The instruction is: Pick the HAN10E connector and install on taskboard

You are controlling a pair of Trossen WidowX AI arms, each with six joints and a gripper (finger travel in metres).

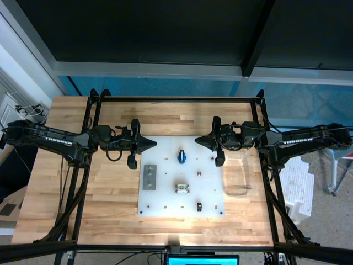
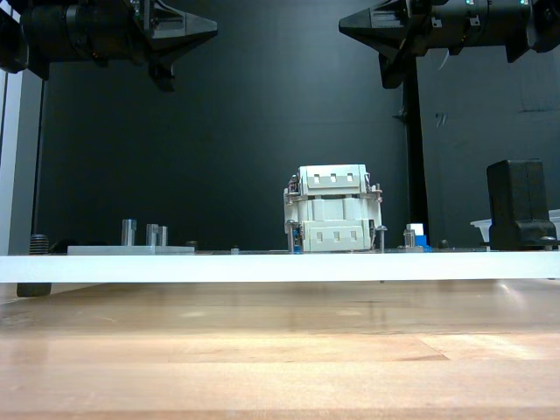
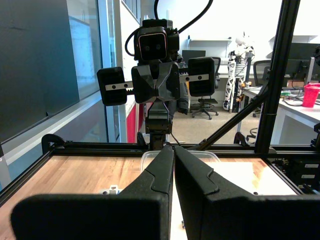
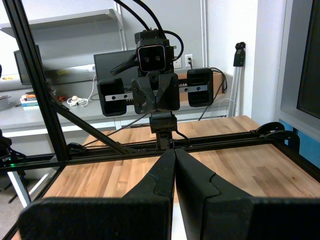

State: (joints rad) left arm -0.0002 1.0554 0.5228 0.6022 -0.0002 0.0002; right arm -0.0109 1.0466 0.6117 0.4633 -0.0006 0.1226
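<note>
The HAN10E connector (image 1: 181, 189) stands on the white taskboard (image 1: 165, 207), near its middle; in the low view the grey-beige HAN10E connector (image 2: 333, 210) sits upright on the taskboard (image 2: 280, 265). My left gripper (image 1: 152, 143) hovers shut over the board's far left corner, well above the board. My right gripper (image 1: 198, 139) hovers shut over the far right part, facing the left one. Both grippers (image 3: 173, 150) (image 4: 174, 151) show their fingers pressed together with nothing between them.
On the board lie a grey metal block (image 1: 149, 176) at the left, a blue part (image 1: 182, 156) at the back and small black parts (image 1: 199, 207). A clear plastic tray (image 1: 238, 175) lies right of the board. A black frame (image 1: 176, 100) surrounds the table.
</note>
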